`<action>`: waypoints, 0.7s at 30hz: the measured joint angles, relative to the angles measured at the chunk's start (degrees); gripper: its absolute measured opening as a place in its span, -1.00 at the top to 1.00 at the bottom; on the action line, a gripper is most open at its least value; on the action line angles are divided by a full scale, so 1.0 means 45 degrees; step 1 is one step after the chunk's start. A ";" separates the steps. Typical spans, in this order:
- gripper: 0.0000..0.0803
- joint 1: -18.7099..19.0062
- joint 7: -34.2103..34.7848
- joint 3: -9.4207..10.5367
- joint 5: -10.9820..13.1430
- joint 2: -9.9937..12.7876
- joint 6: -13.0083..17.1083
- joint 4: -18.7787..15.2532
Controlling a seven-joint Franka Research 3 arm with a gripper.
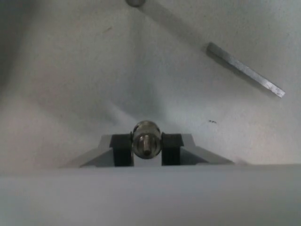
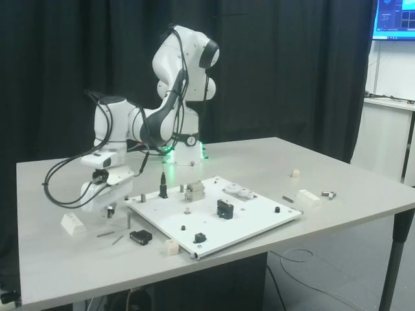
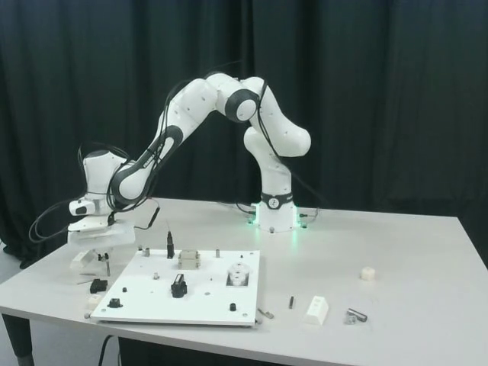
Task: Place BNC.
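Note:
In the wrist view a grey metal BNC connector (image 1: 146, 140) sits between the two black finger pads (image 1: 121, 149), end-on to the camera. My gripper (image 1: 146, 148) is shut on it and hangs a little above the grey table. In the room views the gripper (image 2: 109, 208) (image 3: 103, 259) is low, just off the left edge of the white assembly board (image 2: 214, 217) (image 3: 183, 286). The connector itself is too small to make out there.
A grey metal bar (image 1: 244, 69) lies on the table ahead of the fingers. A white block (image 2: 72, 223) and a black part (image 2: 141, 237) lie near the gripper. The board carries a black post (image 2: 163, 188), a grey block (image 2: 194, 190) and white gears (image 2: 238, 191).

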 joint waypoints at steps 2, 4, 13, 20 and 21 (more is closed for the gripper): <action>0.69 -0.0063 -0.0052 0.0033 0.0087 0.0103 -0.0014 0.0095; 0.69 -0.0116 -0.0091 0.0067 0.0162 0.0183 -0.0025 0.0172; 0.25 -0.0193 -0.0187 0.0121 0.0328 0.0297 -0.0108 0.0368; -0.62 -0.0196 -0.0187 0.0109 0.0328 0.0296 -0.0316 0.0616; -0.62 -0.0196 -0.0187 0.0104 0.0328 0.0296 -0.0359 0.0667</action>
